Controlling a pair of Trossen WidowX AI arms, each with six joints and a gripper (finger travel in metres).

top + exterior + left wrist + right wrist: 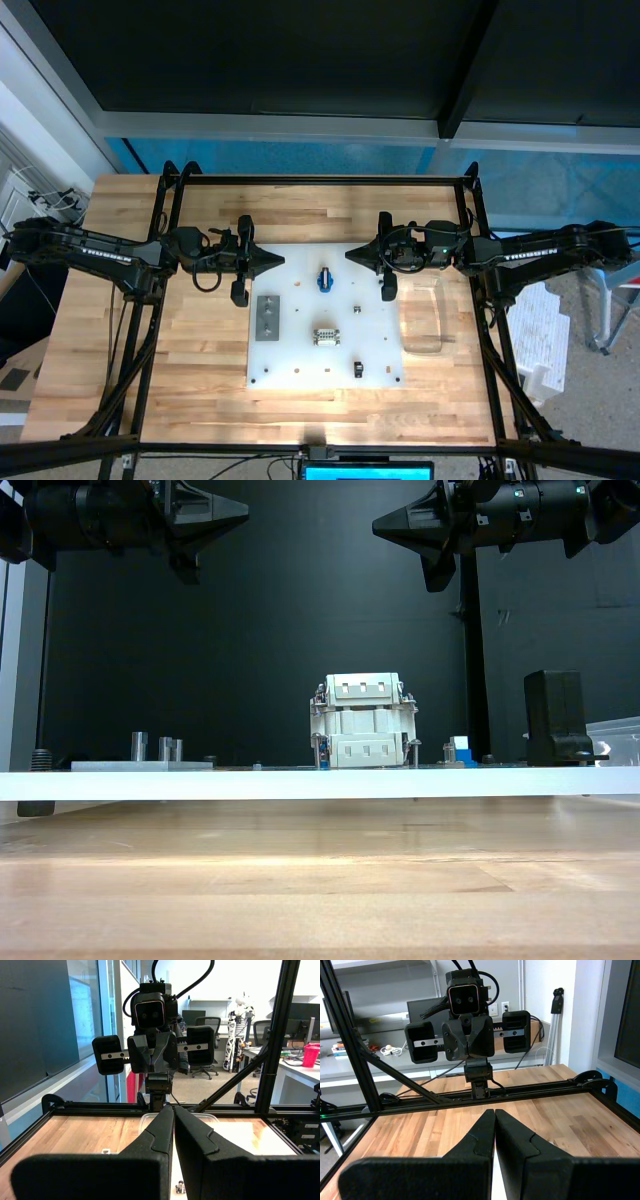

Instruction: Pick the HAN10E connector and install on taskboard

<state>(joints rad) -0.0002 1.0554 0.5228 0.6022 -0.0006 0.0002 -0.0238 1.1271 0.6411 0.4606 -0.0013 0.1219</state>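
Observation:
The HAN10E connector (pixel 325 337) is a small pale grey-beige block standing on the white taskboard (pixel 300 352), near its middle. From table height the connector (pixel 362 725) looks like two stacked pale tiers rising from the board's edge (pixel 200 783). My left gripper (pixel 281 260) hovers shut over the board's far left corner, high above it (pixel 243 515). My right gripper (pixel 350 255) hovers shut over the far edge, also high (pixel 378 525). The two tips face each other, well apart from the connector. Each wrist view shows its own gripper, left (pixel 173 1108) and right (pixel 495 1111), closed on nothing.
On the board sit a grey metal block (pixel 268 318), a blue fitting (pixel 325 279) and a black part (pixel 360 369). A clear plastic tray (pixel 432 318) lies right of the board. A black frame (pixel 320 180) borders the wooden table.

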